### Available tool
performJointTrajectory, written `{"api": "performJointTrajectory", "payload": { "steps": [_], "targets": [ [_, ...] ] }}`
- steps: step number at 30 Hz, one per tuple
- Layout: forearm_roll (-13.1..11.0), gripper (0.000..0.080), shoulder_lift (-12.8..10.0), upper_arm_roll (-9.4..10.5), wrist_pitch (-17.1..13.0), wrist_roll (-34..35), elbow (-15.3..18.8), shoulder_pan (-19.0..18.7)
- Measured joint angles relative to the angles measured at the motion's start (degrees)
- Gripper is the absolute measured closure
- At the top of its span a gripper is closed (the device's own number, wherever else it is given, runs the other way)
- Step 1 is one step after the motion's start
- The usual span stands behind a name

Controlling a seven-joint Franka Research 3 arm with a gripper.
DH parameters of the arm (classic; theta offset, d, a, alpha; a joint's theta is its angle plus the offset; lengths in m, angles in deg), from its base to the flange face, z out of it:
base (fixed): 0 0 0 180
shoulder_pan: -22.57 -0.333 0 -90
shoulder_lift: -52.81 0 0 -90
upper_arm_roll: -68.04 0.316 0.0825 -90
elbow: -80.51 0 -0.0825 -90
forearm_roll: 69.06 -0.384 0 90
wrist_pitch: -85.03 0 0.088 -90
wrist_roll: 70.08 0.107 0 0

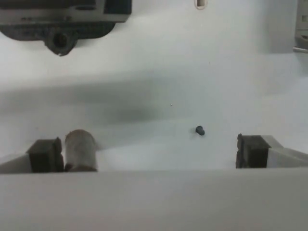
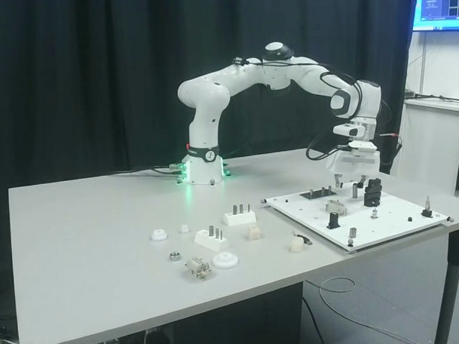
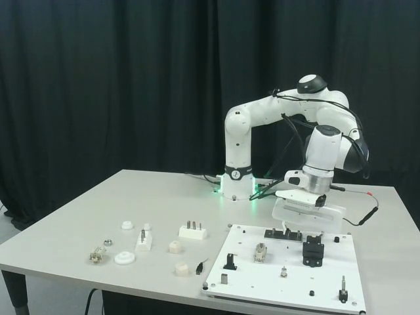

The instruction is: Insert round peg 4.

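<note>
No text, label, brand or number can be read on anything in these views. The screen on the wall (image 2: 439,6) at the upper corner of the first room view carries some pale marks (too small to make out as words or figures). The white seven-joint robot arm (image 2: 286,72) and the white flat assembly board (image 2: 382,216) on the grey tabletop (image 2: 81,237) bear no legible marking.

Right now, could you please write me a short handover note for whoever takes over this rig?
Gripper: jaws open wide, holding nothing firmly; the round peg stands against one fingertip only.
Position: the arm hovers over the rear of the white assembly board, near the black fixture.
Done: peg brought to the board.
Left: whether it is seated in its hole cannot be told; check, then insert or retract.
</note>
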Motion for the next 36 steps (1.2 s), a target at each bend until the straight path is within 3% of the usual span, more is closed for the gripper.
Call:
{"api": "performJointTrajectory", "payload": {
  "steps": [10,24,36],
  "targets": [
    [0.1,0.0003,0.5,-0.19,0.3,0.5,0.0,-0.1],
    [1.7,0.0003,1.0,-3.21,4.4,0.4,0.2,-0.5],
    [2.1,0.0003,1.0,-3.7,6.1,-0.1,0.5,-1.0]
  ]
}}
